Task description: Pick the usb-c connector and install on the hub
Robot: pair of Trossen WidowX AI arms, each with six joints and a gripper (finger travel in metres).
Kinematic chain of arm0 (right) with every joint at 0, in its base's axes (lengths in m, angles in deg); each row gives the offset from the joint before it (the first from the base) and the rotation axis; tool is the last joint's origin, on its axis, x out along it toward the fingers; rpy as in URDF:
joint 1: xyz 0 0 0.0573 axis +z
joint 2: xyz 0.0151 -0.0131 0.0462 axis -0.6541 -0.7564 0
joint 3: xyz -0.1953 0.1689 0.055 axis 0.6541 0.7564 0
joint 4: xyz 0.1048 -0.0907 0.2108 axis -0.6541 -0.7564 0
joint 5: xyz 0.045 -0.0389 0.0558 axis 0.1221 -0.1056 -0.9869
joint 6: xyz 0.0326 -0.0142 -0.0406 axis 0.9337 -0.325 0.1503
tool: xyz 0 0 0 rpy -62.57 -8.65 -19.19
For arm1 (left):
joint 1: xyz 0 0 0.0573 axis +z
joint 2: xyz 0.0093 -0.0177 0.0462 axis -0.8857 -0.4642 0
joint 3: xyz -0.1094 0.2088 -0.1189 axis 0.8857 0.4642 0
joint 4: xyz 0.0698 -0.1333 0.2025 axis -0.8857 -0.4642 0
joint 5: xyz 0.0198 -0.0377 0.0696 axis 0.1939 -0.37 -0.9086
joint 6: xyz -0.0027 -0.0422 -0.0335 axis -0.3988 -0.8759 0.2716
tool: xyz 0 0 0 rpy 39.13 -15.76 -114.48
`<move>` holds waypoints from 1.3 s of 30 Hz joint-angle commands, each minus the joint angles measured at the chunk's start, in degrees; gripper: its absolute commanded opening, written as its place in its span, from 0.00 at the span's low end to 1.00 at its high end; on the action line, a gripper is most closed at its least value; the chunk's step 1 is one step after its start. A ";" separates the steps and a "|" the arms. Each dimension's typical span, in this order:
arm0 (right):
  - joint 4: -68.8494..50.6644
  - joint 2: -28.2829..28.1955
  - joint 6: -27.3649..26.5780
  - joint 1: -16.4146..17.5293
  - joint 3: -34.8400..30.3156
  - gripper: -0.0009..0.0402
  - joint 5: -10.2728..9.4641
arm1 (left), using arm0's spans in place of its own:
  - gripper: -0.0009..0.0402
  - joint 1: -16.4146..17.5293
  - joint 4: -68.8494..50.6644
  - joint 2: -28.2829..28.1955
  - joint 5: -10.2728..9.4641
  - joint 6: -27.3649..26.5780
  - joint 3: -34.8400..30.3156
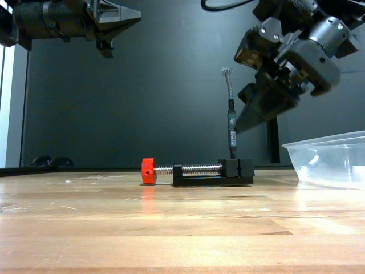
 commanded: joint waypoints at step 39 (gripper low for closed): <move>-25.55 7.37 2.60 0.00 -10.99 0.38 1.66 | 0.02 0.02 0.00 0.00 0.02 0.00 0.00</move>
